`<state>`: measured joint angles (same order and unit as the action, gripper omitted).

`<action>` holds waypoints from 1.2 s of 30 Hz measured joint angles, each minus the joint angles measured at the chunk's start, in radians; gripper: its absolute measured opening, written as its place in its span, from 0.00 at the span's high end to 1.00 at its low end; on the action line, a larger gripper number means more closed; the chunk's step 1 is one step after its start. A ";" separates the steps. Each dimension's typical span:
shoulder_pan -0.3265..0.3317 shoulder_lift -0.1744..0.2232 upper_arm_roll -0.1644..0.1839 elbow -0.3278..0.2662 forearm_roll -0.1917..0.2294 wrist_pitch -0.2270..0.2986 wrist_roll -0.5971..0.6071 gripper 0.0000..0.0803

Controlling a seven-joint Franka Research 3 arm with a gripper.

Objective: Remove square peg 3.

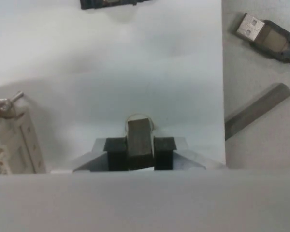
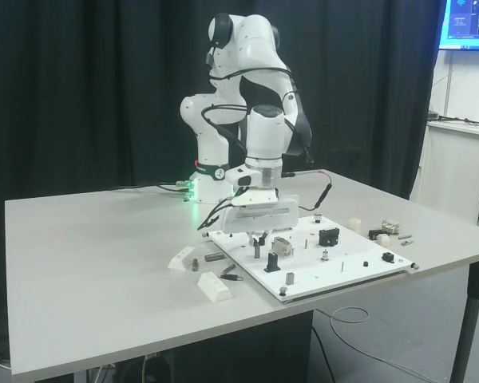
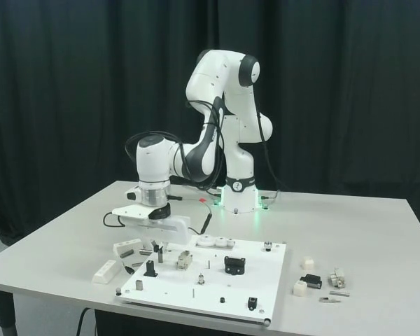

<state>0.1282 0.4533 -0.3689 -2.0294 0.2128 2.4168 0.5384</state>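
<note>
Gripper (image 1: 140, 153) pinches square peg 3 (image 1: 138, 141) upright above white board (image 1: 135, 63).

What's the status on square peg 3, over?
Gripper shut on square peg. Peg upright over the white board. Nothing blocking it; USB plug lies off the board.

Even overhead light fills both room views, bright on the grey surface (image 2: 88, 239) against black curtains (image 3: 70, 91). Shadows under the white board (image 2: 319, 267) are soft. The wrist view is blurred nearby, with a pale band out of focus.
</note>
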 joint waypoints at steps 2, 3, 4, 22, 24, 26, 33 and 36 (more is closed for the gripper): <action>0.000 -0.002 -0.001 0.000 0.000 -0.004 0.000 0.86; 0.000 -0.003 -0.001 0.000 0.000 -0.006 0.000 0.86; 0.000 -0.003 -0.001 0.001 0.000 -0.008 0.000 0.86; 0.000 -0.045 -0.012 0.032 -0.034 -0.082 0.008 0.86; 0.000 -0.051 -0.012 0.037 -0.040 -0.095 0.012 0.86; 0.000 -0.056 -0.012 0.043 -0.046 -0.107 0.014 0.87; 0.000 -0.062 -0.013 0.055 -0.066 -0.130 0.027 0.87; 0.000 -0.063 -0.013 0.055 -0.070 -0.131 0.029 0.87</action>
